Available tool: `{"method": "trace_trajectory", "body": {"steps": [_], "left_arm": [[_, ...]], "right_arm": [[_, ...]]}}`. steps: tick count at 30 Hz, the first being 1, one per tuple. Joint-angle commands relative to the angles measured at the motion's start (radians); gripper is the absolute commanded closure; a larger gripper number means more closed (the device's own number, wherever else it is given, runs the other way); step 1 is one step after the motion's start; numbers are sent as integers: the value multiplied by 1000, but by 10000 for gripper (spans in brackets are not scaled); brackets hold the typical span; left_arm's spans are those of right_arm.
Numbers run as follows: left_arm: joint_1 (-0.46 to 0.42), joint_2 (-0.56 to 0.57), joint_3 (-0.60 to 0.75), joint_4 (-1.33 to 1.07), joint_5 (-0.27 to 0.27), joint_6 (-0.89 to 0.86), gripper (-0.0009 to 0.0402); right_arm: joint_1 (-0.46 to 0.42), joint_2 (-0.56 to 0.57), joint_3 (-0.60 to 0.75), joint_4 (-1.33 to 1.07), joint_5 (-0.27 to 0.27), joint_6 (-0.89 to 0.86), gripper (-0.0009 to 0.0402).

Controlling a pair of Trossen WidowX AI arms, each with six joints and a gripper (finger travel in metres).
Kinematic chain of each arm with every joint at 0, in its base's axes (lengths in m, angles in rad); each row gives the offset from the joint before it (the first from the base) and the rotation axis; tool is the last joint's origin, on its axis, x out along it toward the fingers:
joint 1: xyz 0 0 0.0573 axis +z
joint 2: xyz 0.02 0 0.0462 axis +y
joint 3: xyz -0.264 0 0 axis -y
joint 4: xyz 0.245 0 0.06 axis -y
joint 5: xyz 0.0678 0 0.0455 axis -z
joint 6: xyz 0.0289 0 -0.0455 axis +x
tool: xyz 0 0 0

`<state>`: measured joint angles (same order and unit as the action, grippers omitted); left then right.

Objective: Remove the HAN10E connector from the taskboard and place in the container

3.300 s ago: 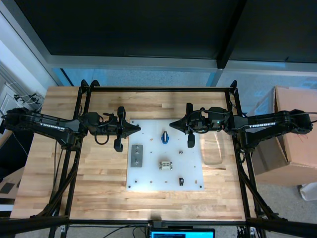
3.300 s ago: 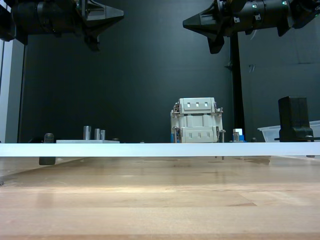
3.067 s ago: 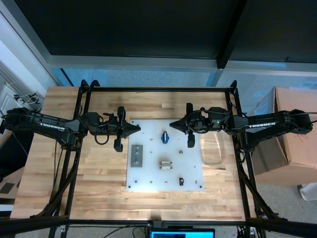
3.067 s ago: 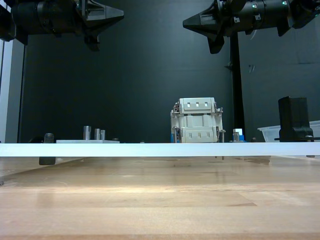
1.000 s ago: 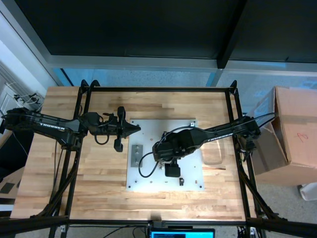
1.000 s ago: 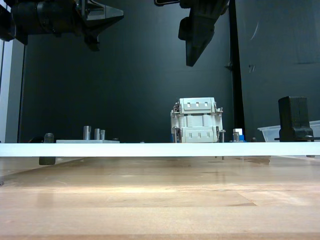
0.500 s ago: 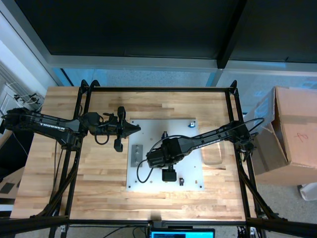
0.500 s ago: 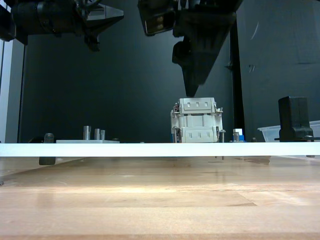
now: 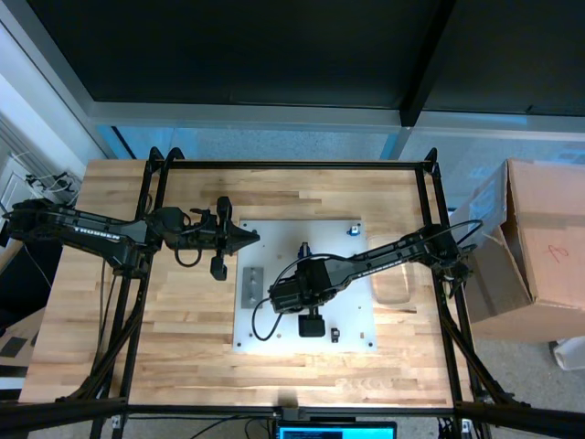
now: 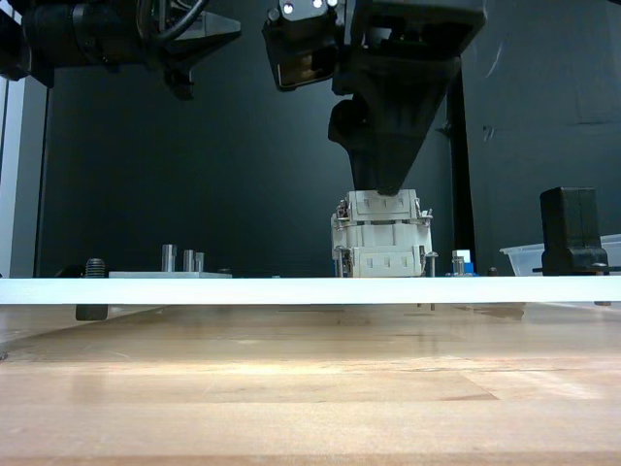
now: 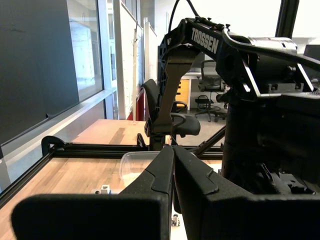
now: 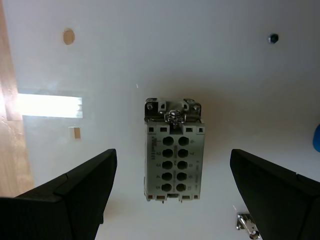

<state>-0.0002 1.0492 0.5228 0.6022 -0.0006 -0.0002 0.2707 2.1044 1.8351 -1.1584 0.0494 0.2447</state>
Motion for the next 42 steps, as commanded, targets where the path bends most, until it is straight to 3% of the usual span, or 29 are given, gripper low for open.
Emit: {"method": "trace_trajectory", "body": {"steps": [1,10,31,42], "left_arm": [[0,0,0,0,0,0,393],[0,0,0,0,0,0,393],[0,0,0,0,0,0,393],[0,0,0,0,0,0,393]], "right_arm": [[-1,0,-20,23,0,-4,75],[-3,0,-39,35,0,-8,90],[-4,-1,-40,43,0,-18,316],[-4,-40,-37,29,0,-14,364]]}}
